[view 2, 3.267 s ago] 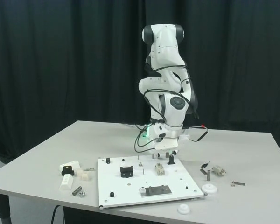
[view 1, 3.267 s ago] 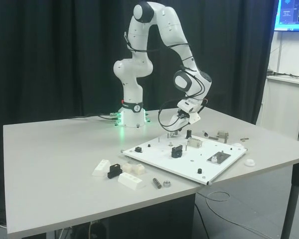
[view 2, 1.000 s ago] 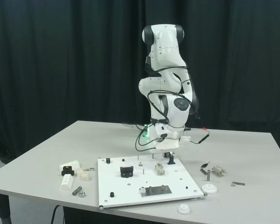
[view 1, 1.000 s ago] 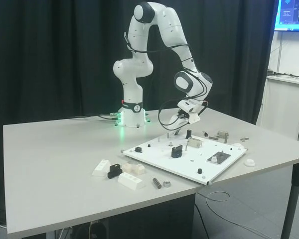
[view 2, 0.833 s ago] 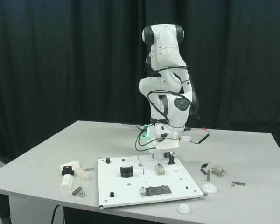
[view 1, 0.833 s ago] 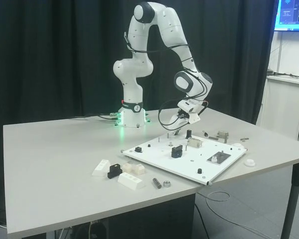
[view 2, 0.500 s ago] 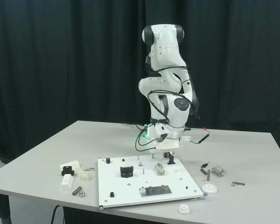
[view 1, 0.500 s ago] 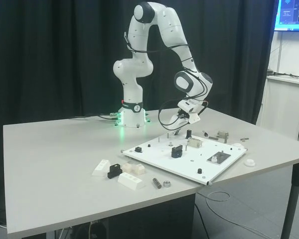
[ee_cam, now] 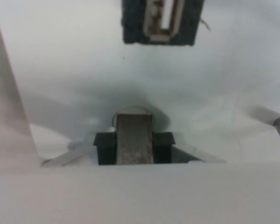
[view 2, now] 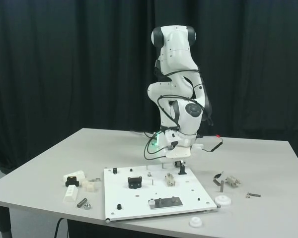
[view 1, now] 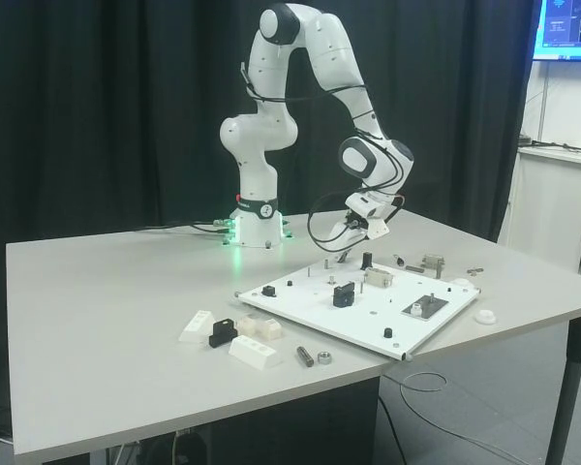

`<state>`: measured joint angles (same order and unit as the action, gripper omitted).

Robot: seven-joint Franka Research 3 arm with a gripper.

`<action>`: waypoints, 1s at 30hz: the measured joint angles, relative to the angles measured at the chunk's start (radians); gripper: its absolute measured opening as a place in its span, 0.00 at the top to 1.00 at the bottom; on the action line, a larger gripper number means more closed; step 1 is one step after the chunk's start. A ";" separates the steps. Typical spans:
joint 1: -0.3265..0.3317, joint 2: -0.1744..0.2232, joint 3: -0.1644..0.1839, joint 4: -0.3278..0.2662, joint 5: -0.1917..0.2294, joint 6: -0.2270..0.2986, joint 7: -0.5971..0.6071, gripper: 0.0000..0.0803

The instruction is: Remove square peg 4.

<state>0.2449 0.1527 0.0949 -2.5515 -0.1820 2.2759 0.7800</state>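
Upward is the only change over the last few seconds: my end effector (view 2: 176, 158) has lifted a little off the white square board (view 2: 139, 204) and hangs above its far edge. Whether it is wide or narrow I cannot tell. Straight below, the wrist view shows a black block with a grey strip down its middle (ee_cam: 134, 147). I judge the short black upright peg (view 2: 182, 169) to be square peg 4. It stands seated in the board at about 5 o'clock from me in the second room view, so removal looks undone. Loose white blocks (view 1: 228, 334) lie on the grey surface (view 1: 107, 291), well apart.
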 joint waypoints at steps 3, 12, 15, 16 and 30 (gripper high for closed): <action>0.000 -0.004 0.001 0.000 0.000 -0.004 0.000 0.81; 0.000 -0.009 0.002 0.000 0.000 -0.011 0.000 0.81; 0.000 -0.011 0.003 0.000 0.000 -0.013 0.000 0.81; 0.000 -0.012 0.003 0.000 0.000 -0.014 0.000 0.81; 0.000 -0.024 0.006 0.000 0.000 -0.030 0.000 0.81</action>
<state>0.2449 0.1289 0.1007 -2.5510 -0.1816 2.2460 0.7800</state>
